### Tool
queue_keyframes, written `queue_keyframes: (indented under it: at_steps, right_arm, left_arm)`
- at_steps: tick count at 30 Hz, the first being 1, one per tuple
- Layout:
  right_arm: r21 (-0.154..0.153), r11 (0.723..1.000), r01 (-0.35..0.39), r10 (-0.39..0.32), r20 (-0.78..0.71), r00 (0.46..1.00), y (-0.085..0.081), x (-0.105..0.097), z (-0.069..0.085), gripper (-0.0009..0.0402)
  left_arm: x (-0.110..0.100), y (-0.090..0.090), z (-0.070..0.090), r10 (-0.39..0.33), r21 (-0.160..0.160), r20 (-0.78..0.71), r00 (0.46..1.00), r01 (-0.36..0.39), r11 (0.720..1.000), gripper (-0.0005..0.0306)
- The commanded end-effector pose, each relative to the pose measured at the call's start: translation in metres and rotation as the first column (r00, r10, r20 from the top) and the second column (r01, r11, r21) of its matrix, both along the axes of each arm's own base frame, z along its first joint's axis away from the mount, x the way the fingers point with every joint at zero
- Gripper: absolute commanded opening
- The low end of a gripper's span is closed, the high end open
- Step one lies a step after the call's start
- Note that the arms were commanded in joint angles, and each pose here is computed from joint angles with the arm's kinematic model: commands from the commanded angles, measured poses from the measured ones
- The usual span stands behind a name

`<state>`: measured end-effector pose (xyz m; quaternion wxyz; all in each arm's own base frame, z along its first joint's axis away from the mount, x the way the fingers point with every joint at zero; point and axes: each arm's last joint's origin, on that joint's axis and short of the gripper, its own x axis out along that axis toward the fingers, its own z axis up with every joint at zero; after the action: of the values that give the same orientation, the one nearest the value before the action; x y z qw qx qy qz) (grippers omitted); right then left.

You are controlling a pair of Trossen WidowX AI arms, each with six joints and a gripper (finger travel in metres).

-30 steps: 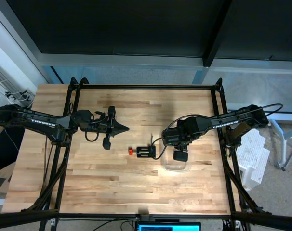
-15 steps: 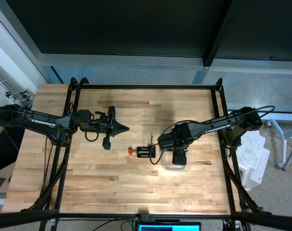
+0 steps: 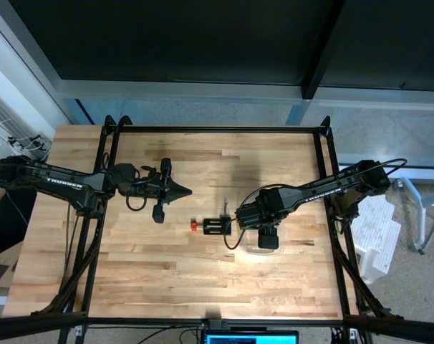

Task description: Pick the USB-C connector and install on taskboard

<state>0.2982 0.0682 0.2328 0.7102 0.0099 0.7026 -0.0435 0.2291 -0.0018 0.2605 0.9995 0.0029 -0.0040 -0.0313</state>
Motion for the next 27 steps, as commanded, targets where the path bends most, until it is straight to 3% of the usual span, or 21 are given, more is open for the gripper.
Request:
queue_keyframes:
  at_steps: [1,13,27]
  right_arm:
    - [0.022,1.0,0.0,0.0,-0.008,1.0,0.0,-0.002,-0.009,0.0174]
    - [0.026,0.999,-0.028,0.028,0.009,1.0,0.0,-0.005,-0.031,0.0173]
    - [0.025,0.999,-0.041,0.041,0.011,0.999,-0.001,-0.007,-0.039,0.0151]
  left_arm:
    - [0.0,0.0,0.0,0.0,0.0,0.0,1.0,0.0,1.0,0.0]
    - [0.0,0.0,0.0,0.0,0.0,0.0,1.0,0.0,1.0,0.0]
    - [0.0,0.0,0.0,0.0,0.0,0.0,1.0,0.0,1.0,0.0]
